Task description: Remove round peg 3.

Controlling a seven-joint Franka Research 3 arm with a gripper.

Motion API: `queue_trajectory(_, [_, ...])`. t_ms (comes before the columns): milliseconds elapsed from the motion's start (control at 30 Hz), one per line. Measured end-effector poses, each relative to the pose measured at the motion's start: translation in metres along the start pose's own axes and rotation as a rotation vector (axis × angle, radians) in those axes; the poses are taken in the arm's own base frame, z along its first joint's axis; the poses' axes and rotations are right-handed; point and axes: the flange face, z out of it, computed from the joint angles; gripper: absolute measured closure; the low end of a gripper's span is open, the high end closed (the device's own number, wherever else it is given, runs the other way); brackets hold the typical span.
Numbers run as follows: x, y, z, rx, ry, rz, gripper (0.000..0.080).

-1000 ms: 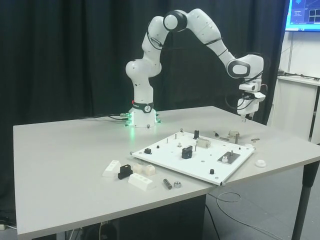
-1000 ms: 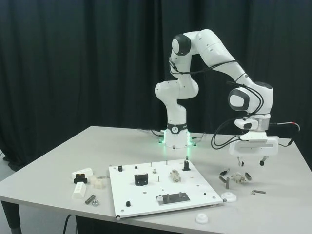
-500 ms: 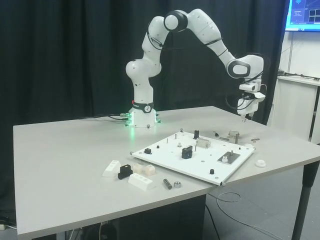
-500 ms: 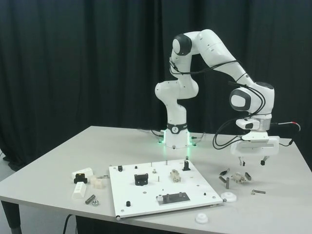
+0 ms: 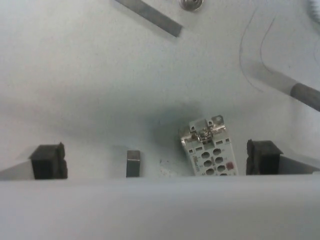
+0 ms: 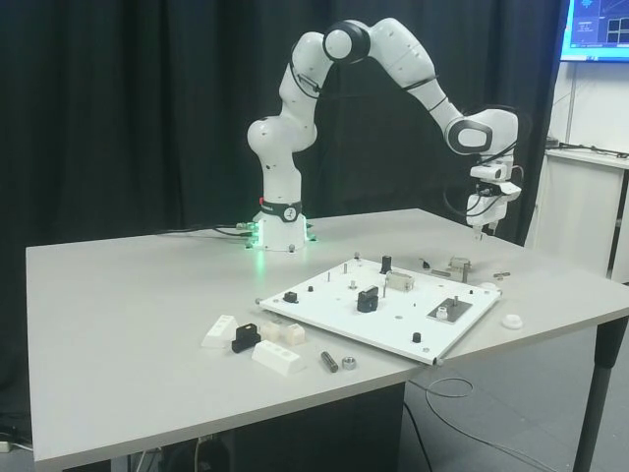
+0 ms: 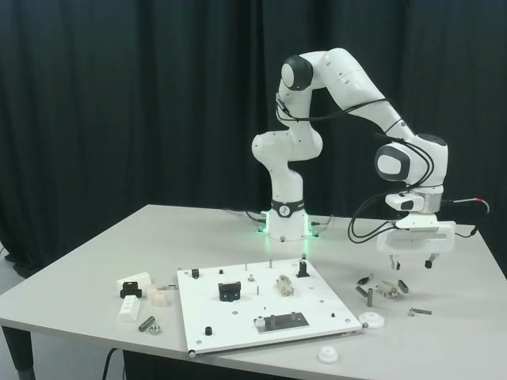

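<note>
Hovering at the right of the frame, the white arm's gripper (image 7: 412, 264) hangs with fingers apart, holding nothing, above loose parts beside the white board (image 7: 265, 305). Which peg is round peg 3 cannot be told; removal looks unfinished.

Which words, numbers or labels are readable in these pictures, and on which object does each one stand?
None can be read.
Screen, upper corner of the first room view: it shows marks, too small to read.
Arm base ring: a dark band with marks, too small to read.
Connector in the wrist view: no print visible.
</note>
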Motion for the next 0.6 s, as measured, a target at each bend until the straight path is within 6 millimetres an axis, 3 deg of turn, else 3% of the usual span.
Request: queue_trajectory(600, [0.011,0.004,0.000,-0.002,0.006,0.019,0.0003])
